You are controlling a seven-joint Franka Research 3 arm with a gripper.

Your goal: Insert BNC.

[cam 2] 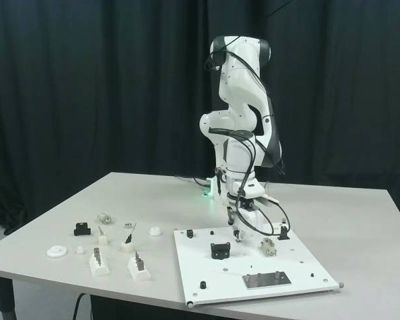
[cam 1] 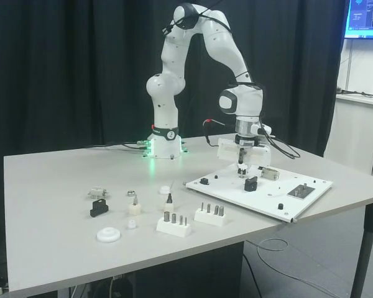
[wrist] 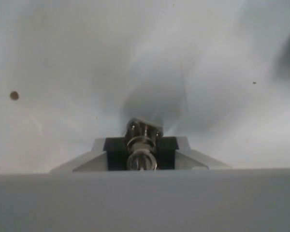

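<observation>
In the wrist view my gripper (wrist: pixel 141 154) is shut on a small metal BNC connector (wrist: pixel 144 131), which sits between the black pads (wrist: pixel 115 153) and points down at the white board (wrist: pixel 63 72). From the first room view the gripper (cam 1: pixel 241 165) hangs just above the white board (cam 1: pixel 224 189), near its back edge. A small metal fitting (cam 1: pixel 270 174) stands on the board close beside it, and a black block (cam 1: pixel 250 184) lies in front. The second room view shows the gripper (cam 2: pixel 238 231) between the black block (cam 2: pixel 220 251) and the metal fitting (cam 2: pixel 269 247).
A grey plate (cam 1: pixel 300 191) is fixed near the board's right corner. Left of the board on the grey table stand white holders with pins (cam 1: pixel 174 223), a black clip (cam 1: pixel 98 208) and a white gear (cam 1: pixel 107 234). The arm's base (cam 1: pixel 165 146) is behind.
</observation>
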